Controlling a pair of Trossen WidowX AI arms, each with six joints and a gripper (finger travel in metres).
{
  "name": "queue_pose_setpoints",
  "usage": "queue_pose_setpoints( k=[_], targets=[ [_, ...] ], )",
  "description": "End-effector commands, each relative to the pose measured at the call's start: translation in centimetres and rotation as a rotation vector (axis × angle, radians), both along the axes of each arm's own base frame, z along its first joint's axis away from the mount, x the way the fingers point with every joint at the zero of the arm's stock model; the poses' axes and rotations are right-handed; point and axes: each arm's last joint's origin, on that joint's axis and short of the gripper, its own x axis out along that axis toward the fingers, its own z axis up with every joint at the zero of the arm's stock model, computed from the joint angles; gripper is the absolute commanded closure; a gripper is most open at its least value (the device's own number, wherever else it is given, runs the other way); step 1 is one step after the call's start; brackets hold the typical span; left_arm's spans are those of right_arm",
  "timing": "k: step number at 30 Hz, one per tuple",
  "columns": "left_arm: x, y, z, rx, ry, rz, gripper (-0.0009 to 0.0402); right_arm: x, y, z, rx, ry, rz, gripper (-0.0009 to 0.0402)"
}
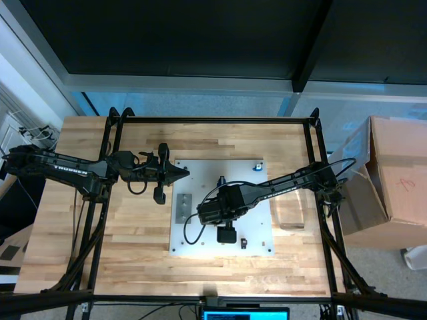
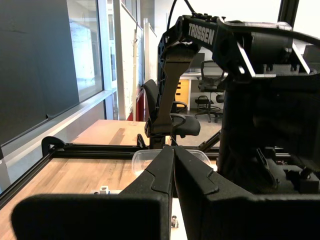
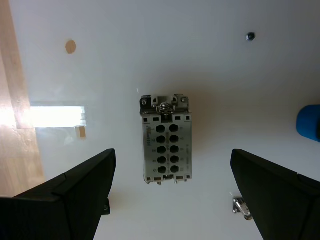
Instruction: Remove the HAN10E connector from the taskboard and place in the container
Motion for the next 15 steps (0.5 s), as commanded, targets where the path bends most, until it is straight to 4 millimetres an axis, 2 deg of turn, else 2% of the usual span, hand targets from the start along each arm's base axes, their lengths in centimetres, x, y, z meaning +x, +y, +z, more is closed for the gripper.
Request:
queue_pose_setpoints(
  k=[1, 10, 15],
  targets=[
    [0.0, 0.0, 0.0, 0.0, 0.0, 0.0, 0.0393, 0.1, 0.0, -0.6, 0.002, -0.008, 0.0, 0.0071],
    [0.0, 0.0, 0.0, 0.0, 0.0, 0.0, 0.0393, 0.1, 0.1, -2.2, 0.004, -0.017, 0.005, 0.0073],
    [0.0, 0.0, 0.0, 0.0, 0.0, 0.0, 0.0393, 0.1, 0.1, -2.7, 0.004, -0.022, 0.011, 0.0097]
  ],
)
